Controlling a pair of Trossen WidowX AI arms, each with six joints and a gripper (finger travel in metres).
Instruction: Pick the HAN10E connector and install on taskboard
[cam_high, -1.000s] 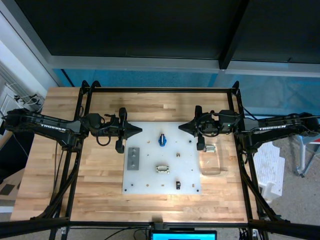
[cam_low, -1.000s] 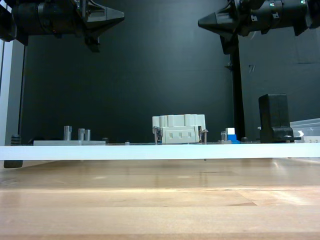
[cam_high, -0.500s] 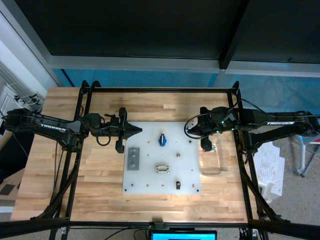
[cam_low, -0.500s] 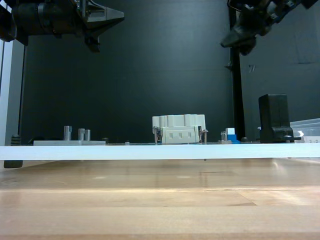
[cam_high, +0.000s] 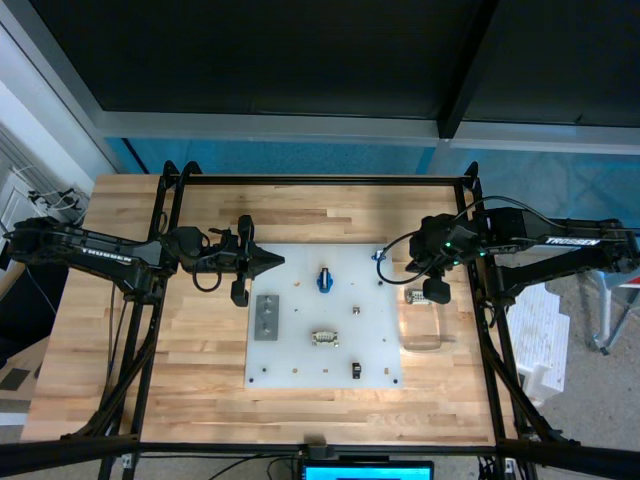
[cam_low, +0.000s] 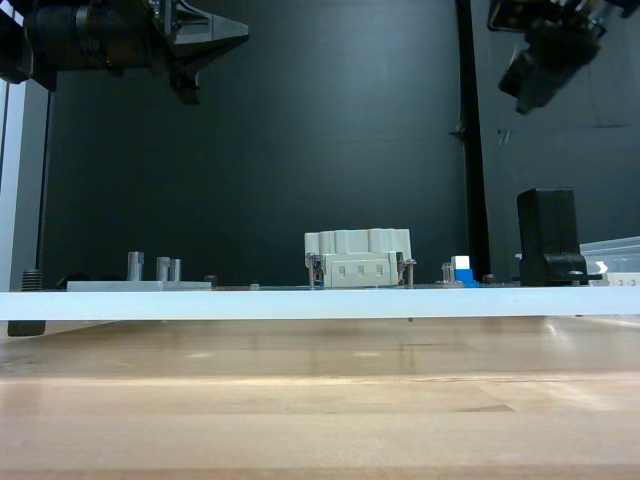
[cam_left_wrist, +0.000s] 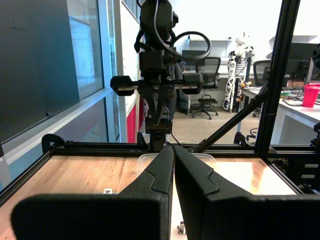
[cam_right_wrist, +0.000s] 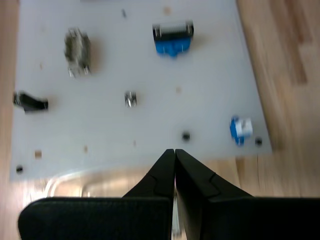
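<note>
A wooden table (cam_high: 200, 340) is carrying the white taskboard (cam_high: 300, 300). The left gripper (cam_high: 278, 262) is hovering over the board's far left corner, fingers pressed together, gripping nothing. The grey connector (cam_high: 417, 296) is lying in the clear tray (cam_high: 425, 340) just right of the board. The right gripper (cam_high: 436, 293) is hanging above the tray's far end, fingers together, empty.

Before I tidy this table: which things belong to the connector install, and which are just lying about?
Job: HAN10E connector in the clear tray; taskboard; right gripper, shut, high above the tray.
Lying about: left gripper, shut, raised over the taskboard's far left corner; grey three-hole block; blue plug; small black part.
</note>
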